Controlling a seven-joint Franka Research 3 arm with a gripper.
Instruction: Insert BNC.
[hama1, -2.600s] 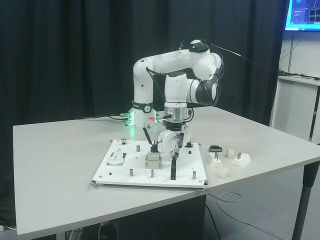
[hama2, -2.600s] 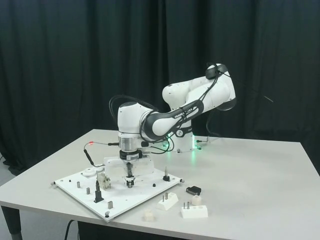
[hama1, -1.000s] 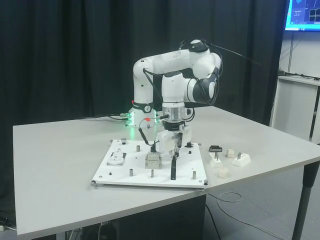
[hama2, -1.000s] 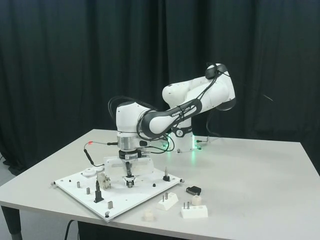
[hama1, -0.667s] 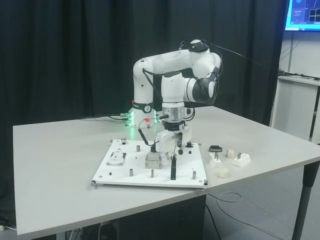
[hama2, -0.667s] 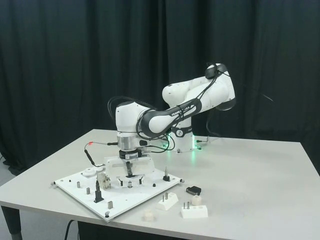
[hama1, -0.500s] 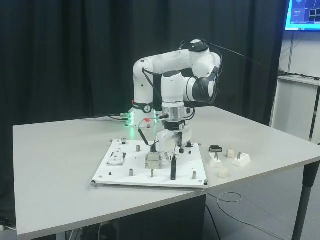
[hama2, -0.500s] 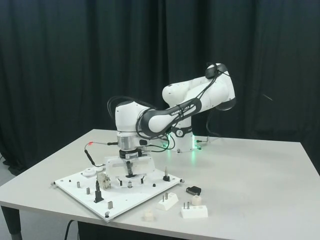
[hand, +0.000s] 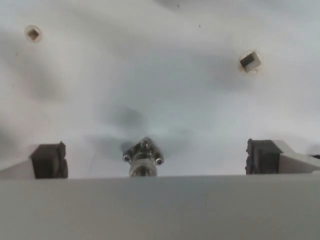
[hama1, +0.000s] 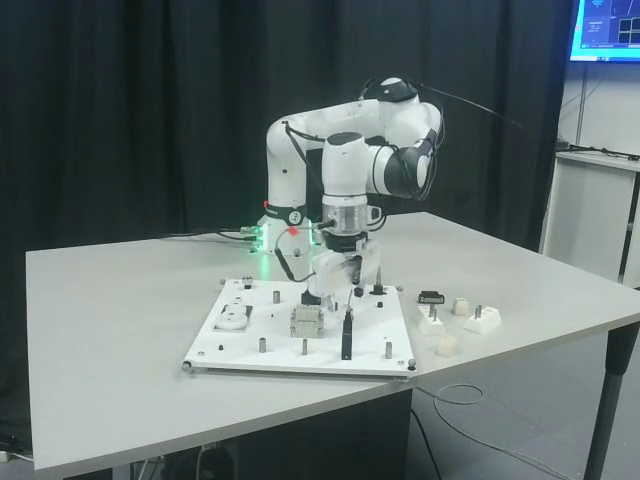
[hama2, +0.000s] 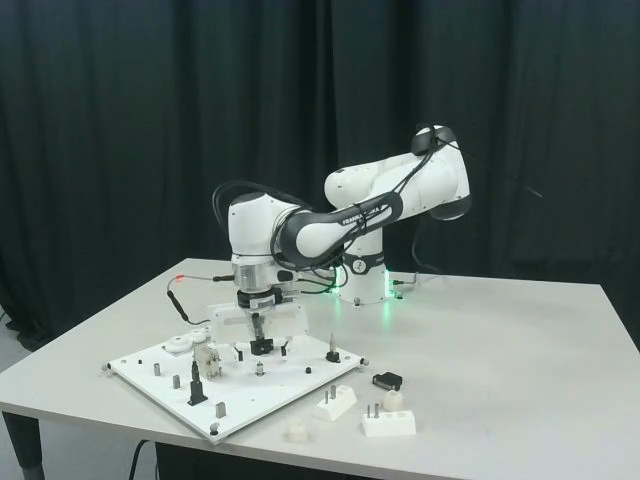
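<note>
The BNC connector (hand: 143, 157), a small metal plug with two side lugs, stands upright on the white board (hand: 150, 75) directly under the wrist camera. My gripper (hand: 155, 159) is open, and its black pads (hand: 48, 161) stand far apart on either side of the connector without touching it. In the second room view the gripper (hama2: 260, 346) hangs a little above the board (hama2: 275, 400), with the connector (hama2: 259, 369) free below it. In the first room view the gripper (hama1: 343, 288) is over the board's (hama1: 240, 345) middle.
On the board stand a grey connector block (hama1: 306, 322), a black upright post (hama1: 346, 335) and several short pegs. Loose white blocks (hama1: 480, 320) and a small black part (hama1: 431, 297) lie on the grey table to the right. A thin cable (hama2: 180, 292) arcs beside the wrist.
The fingers were shut low on the connector; they have spread, let it go and risen. The connector stays standing on the board.
</note>
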